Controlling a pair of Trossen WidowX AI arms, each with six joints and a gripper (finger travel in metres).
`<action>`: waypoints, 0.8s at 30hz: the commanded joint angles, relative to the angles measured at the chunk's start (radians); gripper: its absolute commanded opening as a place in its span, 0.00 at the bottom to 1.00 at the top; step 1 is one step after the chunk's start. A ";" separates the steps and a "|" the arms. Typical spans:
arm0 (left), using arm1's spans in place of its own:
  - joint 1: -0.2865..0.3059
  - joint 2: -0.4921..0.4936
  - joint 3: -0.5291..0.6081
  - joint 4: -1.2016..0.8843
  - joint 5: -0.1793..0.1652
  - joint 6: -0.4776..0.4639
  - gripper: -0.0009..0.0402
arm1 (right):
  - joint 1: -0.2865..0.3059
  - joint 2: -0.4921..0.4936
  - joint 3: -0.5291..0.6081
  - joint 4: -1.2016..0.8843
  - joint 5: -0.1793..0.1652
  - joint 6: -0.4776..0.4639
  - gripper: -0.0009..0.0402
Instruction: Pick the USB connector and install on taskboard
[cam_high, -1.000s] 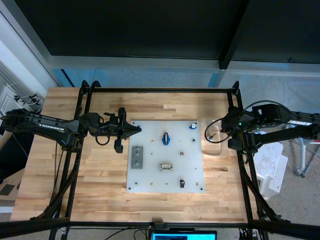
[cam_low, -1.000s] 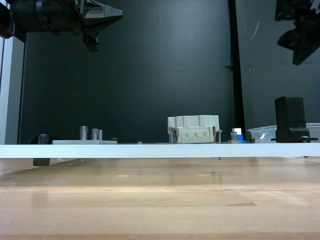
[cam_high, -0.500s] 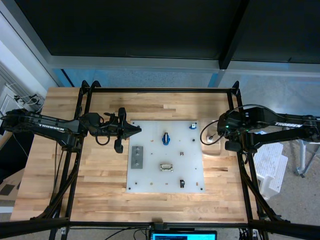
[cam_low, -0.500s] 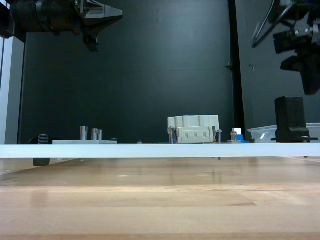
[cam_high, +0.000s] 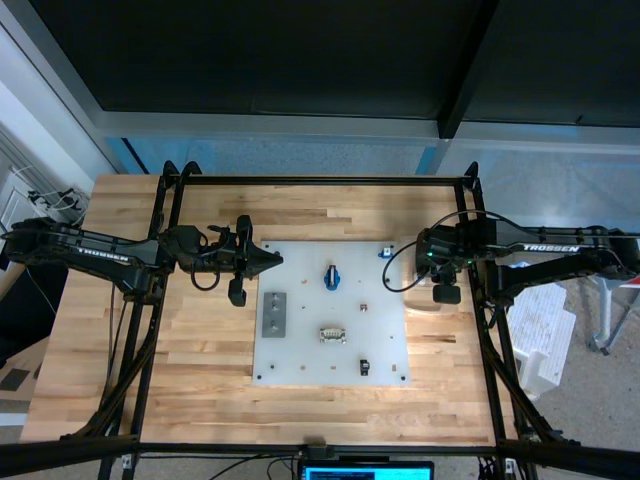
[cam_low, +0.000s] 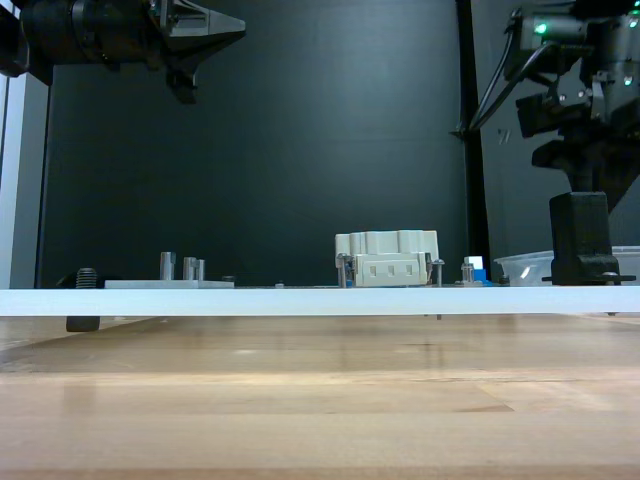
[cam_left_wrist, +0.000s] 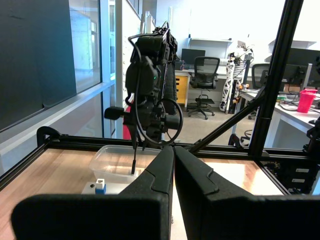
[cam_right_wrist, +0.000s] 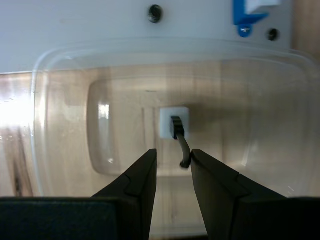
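My right fingers (cam_right_wrist: 140, 186), barely parted and empty, just swung over the clear plastic tray (cam_right_wrist: 62, 102) holding the tiny black USB connector (cam_right_wrist: 176, 127), frame centre-right, so pick next; left fingers (cam_left_wrist: 161, 170) shut, upper-left of flat white taskboard (cam_high: 300, 348).

Left gripper (cam_left_wrist: 173, 148) and right gripper (cam_right_wrist: 173, 154) are black, taskboard (cam_high: 300, 352) white, tub (cam_right_wrist: 60, 100) seemingly clear.

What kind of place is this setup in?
Likely a robotics lab in an office: office chair and monitor behind, a taskboard on a wooden bench. The left gripper hovers by the board's left edge, the right gripper over a clear tray.
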 joint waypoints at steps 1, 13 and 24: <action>0.000 0.000 0.000 0.000 0.000 0.000 0.02 | -0.032 0.028 -0.011 0.016 -0.002 -0.011 0.26; 0.000 0.000 0.000 0.000 0.000 0.000 0.02 | -0.077 0.110 -0.018 0.061 -0.043 -0.055 0.25; 0.000 0.000 0.001 0.000 0.000 0.000 0.02 | -0.078 0.171 -0.022 0.085 -0.039 -0.059 0.24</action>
